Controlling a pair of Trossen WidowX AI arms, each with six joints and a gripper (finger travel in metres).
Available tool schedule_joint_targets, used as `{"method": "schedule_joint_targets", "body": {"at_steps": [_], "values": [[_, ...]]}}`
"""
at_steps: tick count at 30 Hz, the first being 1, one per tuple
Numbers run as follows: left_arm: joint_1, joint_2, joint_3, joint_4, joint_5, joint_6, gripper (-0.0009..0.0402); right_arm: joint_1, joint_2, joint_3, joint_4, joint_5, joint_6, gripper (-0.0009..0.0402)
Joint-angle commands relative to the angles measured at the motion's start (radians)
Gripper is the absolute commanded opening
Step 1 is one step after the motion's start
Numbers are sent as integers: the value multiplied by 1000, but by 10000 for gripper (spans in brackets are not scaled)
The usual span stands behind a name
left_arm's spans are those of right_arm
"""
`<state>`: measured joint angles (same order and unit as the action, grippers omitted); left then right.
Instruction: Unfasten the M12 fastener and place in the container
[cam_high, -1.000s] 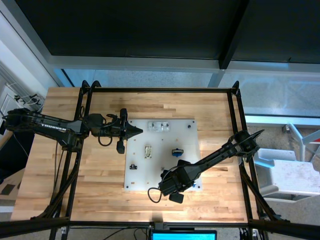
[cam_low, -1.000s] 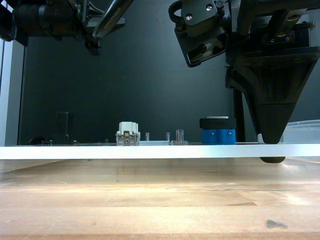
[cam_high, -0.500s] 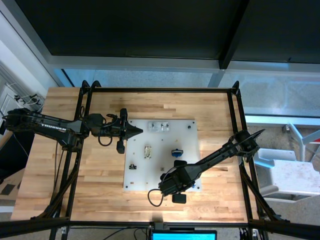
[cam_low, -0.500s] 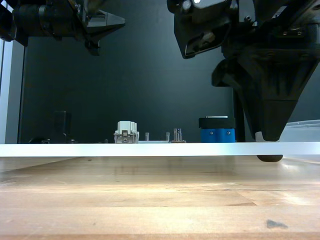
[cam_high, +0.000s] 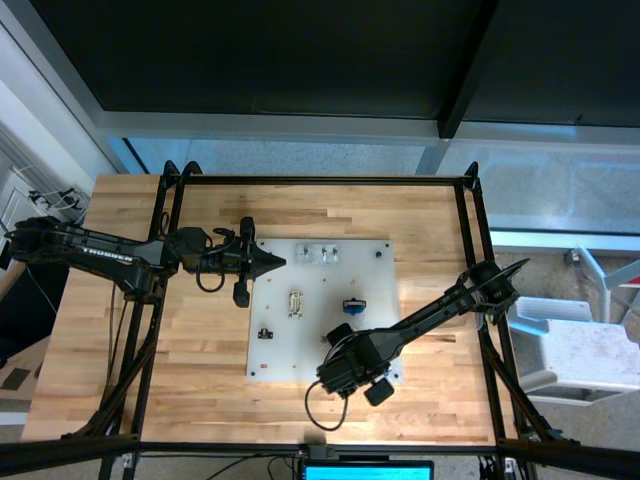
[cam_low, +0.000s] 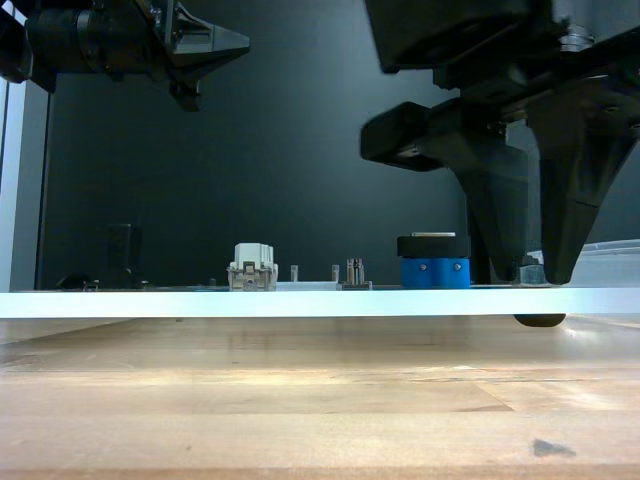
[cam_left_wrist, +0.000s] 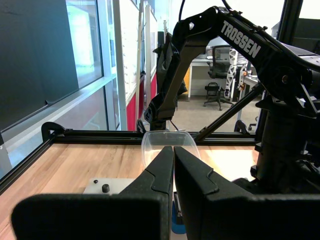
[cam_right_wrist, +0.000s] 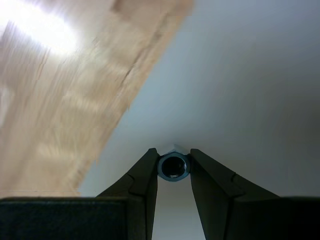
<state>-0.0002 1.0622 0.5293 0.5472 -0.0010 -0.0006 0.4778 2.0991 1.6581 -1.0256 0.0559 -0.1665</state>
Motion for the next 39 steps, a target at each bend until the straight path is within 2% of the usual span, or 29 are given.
{"method": "schedule_joint_targets", "body": {"at_steps": [1, 3, 5, 11, 13, 18, 22, 34, 37, 39], "values": [[0, 0, 0, 0, 0, 0, 0, 0, 2, 1, -3, 3, -198, 9], [0, 0, 0, 0, 0, 0, 0, 0, 2, 1, -2, 4, -320, 9], [0, 0, 0, 0, 0, 0, 0, 0, 2, 1, -3, 4, -404, 9], [0, 0, 0, 0, 0, 0, 0, 1, 2, 1, -6, 4, -576, 9], [0, 0, 0, 0, 0, 0, 0, 1, 2, 1, -6, 4, -607, 9], [0, 0, 0, 0, 0, 0, 0, 1, 2, 1, -9, 3, -608, 14], [0, 0, 0, 0, 0, 0, 0, 3, 2, 1, -9, 3, -605, 39], [0, 0, 0, 0, 0, 0, 0, 14, -5, 1, -2, 3, -593, 186], [0, 0, 0, 0, 0, 0, 0, 23, -17, 1, -1, 3, -510, 207], [0, 0, 0, 0, 0, 0, 0, 30, -30, 1, -2, 2, -386, 213]]}}
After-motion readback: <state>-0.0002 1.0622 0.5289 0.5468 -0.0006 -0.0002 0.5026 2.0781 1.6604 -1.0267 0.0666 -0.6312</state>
